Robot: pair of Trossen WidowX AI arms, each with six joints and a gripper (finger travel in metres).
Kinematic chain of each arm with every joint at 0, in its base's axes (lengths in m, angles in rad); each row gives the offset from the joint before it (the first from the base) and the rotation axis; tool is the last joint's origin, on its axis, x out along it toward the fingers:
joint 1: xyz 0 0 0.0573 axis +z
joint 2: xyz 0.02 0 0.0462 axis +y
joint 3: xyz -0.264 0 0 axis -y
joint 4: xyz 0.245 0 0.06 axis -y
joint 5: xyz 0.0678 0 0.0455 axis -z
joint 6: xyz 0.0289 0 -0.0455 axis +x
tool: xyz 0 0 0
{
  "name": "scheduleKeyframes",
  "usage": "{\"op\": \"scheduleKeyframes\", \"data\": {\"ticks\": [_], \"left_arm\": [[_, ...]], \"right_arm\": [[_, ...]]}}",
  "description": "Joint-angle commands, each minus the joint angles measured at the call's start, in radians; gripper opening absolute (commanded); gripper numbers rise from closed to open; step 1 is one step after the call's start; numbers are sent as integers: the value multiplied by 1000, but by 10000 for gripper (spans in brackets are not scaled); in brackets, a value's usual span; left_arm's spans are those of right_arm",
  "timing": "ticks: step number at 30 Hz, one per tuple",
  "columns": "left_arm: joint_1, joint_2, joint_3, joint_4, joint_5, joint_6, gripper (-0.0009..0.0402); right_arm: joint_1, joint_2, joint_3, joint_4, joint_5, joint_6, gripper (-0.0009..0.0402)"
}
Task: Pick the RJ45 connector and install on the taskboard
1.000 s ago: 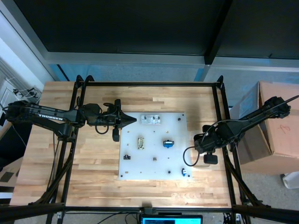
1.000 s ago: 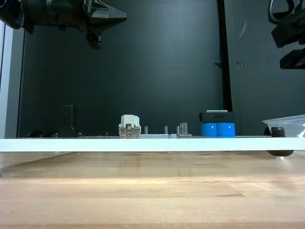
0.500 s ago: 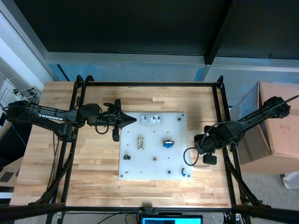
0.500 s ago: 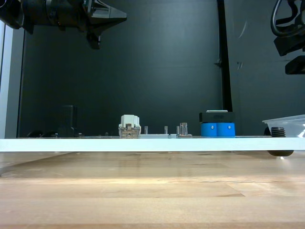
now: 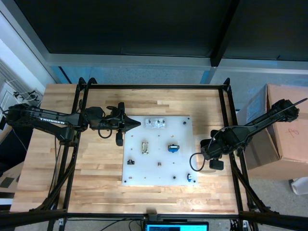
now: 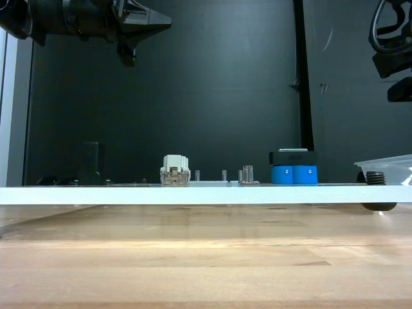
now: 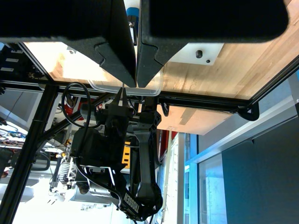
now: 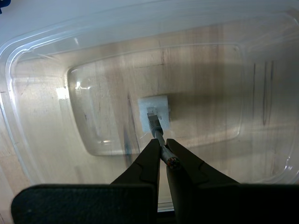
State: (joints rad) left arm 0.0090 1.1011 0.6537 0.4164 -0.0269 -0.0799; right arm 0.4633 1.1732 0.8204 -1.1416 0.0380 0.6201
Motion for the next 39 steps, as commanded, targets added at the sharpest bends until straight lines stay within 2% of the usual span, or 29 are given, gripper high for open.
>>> {"op": "scheduleKeyframes", "data": {"ticks": [1,12,39], "left_arm": [[0,0,0,0,0,0,1],[0,0,0,0,0,0,1],[0,0,0,0,0,0,1]], "right_arm": [[0,-1,6,-3,-1,4,0],[1,-5,43,-37,15,10,0],[16,16,-60,74,13,30,0]]}}
